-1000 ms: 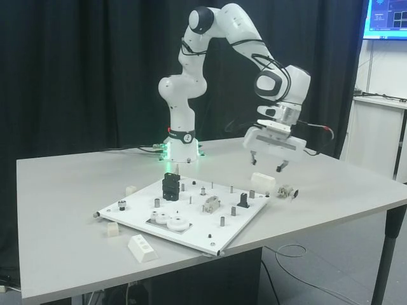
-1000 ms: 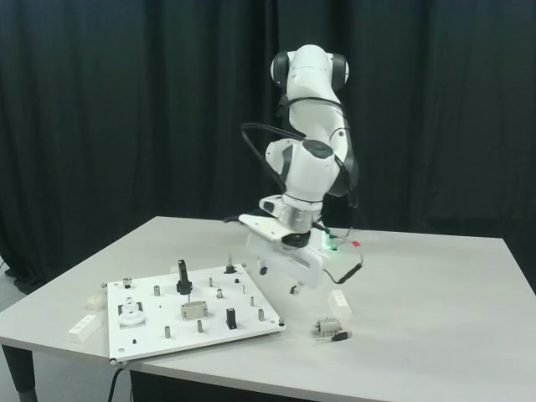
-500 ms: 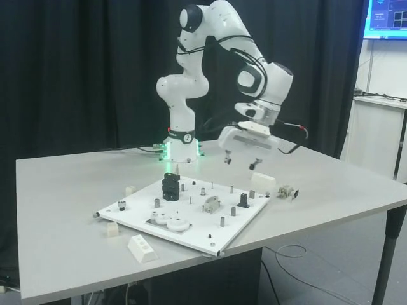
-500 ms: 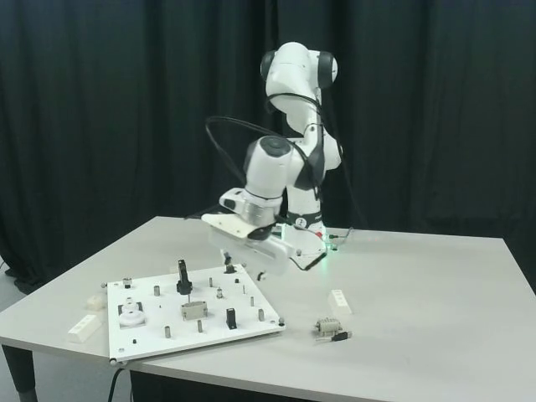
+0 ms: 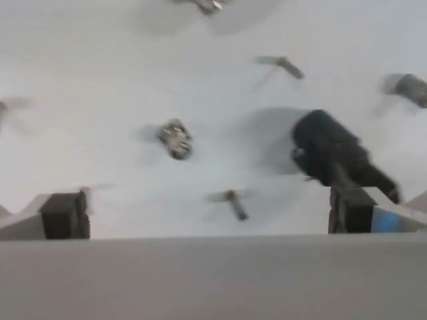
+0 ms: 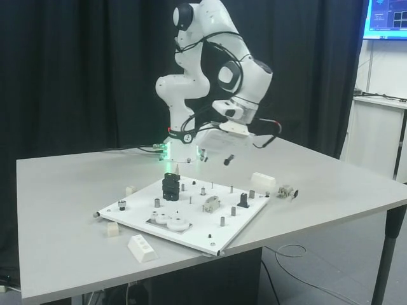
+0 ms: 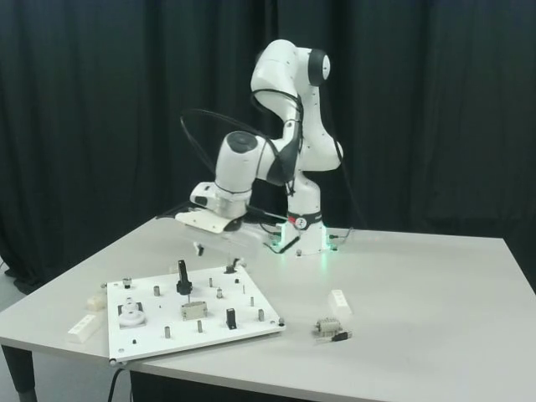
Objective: Remove D-SUB.
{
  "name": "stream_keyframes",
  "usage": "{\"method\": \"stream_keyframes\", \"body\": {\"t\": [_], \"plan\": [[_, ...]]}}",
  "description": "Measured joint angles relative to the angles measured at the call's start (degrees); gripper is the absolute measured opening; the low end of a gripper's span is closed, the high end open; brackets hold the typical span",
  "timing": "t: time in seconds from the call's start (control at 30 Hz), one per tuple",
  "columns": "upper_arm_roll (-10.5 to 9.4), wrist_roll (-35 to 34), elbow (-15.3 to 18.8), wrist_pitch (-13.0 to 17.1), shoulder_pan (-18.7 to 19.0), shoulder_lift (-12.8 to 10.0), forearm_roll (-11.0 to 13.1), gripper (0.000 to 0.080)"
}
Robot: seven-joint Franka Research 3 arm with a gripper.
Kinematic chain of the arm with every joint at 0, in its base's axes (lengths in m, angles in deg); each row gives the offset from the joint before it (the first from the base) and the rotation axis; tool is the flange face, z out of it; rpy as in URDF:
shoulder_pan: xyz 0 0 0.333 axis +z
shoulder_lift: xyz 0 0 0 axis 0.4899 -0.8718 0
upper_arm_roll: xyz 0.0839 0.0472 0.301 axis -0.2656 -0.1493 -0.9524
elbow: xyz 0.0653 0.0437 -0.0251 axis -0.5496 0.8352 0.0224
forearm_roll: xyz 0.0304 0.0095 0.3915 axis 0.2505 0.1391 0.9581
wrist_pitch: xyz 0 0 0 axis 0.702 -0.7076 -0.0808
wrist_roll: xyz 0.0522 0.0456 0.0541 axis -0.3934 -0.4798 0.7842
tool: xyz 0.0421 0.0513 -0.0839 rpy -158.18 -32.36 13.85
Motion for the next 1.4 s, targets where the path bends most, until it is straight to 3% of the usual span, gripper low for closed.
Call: {"method": "stream_keyframes", "body": {"t": [0.43,0.73,1.13,1.4], "plan": [[3.55,19.3,0.4,0.4,-4.2,1.2,-0.3,0.08],[6.05,32.6,0.5,1.5,-5.1,0.9,1.1,0.08],[8.17,50.9,0.5,4.7,-5.4,-2.1,1.8,0.08],[9.09,55.6,0.4,7.2,-5.4,-4.4,1.8,0.08]]}}
